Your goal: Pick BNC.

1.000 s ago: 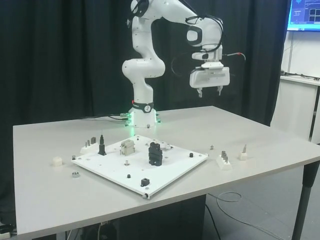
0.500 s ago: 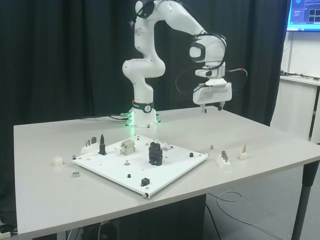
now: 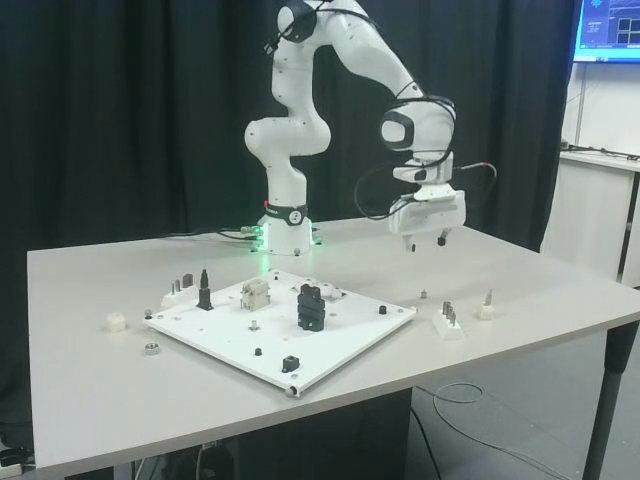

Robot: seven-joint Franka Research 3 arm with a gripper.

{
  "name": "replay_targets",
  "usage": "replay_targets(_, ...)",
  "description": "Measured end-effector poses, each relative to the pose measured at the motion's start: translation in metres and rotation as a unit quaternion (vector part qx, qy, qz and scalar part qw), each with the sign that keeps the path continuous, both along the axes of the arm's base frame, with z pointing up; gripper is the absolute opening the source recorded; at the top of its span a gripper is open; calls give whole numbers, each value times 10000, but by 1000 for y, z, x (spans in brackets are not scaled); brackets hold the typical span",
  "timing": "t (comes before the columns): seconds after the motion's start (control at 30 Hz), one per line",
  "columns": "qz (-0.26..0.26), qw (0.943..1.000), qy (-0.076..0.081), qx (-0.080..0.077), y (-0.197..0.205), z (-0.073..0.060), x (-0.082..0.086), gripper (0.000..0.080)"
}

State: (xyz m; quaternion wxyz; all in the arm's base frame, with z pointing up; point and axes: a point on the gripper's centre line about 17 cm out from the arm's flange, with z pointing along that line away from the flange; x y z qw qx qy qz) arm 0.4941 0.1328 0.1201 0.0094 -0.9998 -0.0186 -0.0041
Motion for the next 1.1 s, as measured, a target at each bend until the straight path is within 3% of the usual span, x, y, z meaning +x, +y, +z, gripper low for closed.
replay_targets(0.47,52,10000,-29,29,4,-40,6,800)
replay_targets(1.1,63,9999,-65,54,4,-81,9,800)
